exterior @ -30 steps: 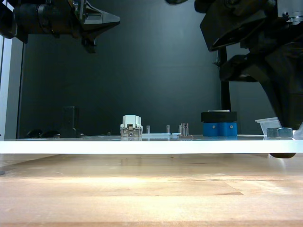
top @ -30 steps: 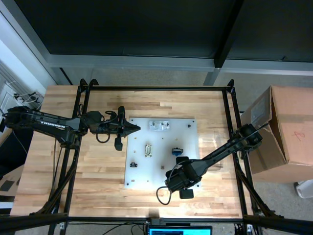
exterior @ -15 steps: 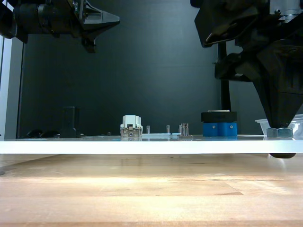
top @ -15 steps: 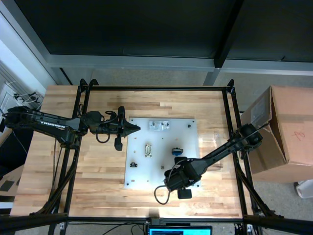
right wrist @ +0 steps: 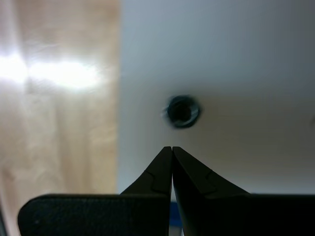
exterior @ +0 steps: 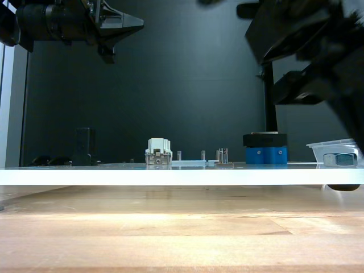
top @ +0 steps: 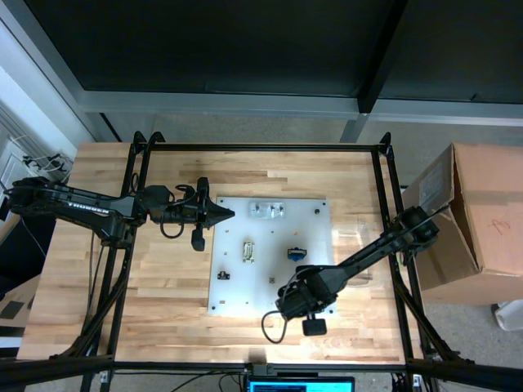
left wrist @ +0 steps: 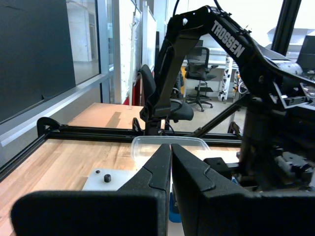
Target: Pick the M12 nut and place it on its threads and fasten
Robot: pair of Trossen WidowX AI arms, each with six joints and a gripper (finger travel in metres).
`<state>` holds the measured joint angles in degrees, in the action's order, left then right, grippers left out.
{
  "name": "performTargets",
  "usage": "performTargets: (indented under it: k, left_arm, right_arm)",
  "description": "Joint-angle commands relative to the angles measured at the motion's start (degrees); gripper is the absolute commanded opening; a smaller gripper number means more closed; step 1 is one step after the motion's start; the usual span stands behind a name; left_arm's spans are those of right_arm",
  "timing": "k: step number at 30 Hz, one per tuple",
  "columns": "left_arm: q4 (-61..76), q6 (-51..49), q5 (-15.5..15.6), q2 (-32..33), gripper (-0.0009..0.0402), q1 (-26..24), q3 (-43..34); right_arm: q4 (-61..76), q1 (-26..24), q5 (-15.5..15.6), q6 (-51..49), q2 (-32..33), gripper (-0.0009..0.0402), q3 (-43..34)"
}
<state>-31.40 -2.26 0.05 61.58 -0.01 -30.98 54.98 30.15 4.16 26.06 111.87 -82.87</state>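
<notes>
The silver M12 nut (right wrist: 182, 111) shows as a ring around a dark core on the white board (right wrist: 236, 59). In the low view the nut (exterior: 340, 160) sits low on its stud near the board's near right edge, with no ribs showing below it. My right gripper (right wrist: 172, 147) hangs just above and beside the nut, shut with nothing between its fingers. In the high view this gripper (top: 308, 304) covers that corner and hides the nut. My left gripper (top: 229, 214) is shut and holds nothing, hovering high over the board's far left edge (exterior: 141, 24).
A clear tray (top: 353, 233) lies right of the board and holds no nut that I can see. On the board stand a blue block (exterior: 264, 149), a white connector (exterior: 157, 153) and small silver posts (exterior: 220, 154). A cardboard box (top: 482, 220) sits beyond the right rail.
Half a second ago the right gripper's tips were down at the nut. They have since risen clear of it. The nut stays in place and the left arm has not moved.
</notes>
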Motion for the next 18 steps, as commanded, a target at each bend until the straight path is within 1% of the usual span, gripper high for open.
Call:
performTargets:
  k: [1,4,6,9,10,15,18]
  left_arm:
    - [0.0,0.0,0.0,0.0,0.0000,0.0,0.0]
    - [0.0,0.0,0.0,0.0,0.0000,0.0,0.0]
    - [0.0,0.0,0.0,0.0,0.0000,0.0,0.0]
    - [0.0,0.0,0.0,0.0,0.0000,0.0,0.0]
    - [0.0,0.0,0.0,0.0,0.0000,0.0,0.0]
    - [-0.1,0.0,0.0,0.0,0.0000,0.0,0.0]
    - [0.1,0.0,0.0,0.0,0.0000,0.0,0.0]
  right_arm:
    - [0.0,-0.1,-2.1,-1.2,-2.2,0.0000,0.0]
    - [-0.2,-0.7,-6.0,-2.6,-5.4,0.0000,0.3]
    - [-0.3,-1.6,-7.8,-4.1,-8.0,0.0000,0.9]
    - [-1.8,-4.4,-8.3,-6.3,-12.0,0.0000,2.3]
    - [-2.6,-5.6,-8.9,-7.3,-13.6,0.0000,2.9]
    - [-10.3,-12.0,-9.5,-13.1,-21.8,0.0000,8.2]
    - [-16.4,-16.1,-10.6,-16.2,-27.3,0.0000,12.0]
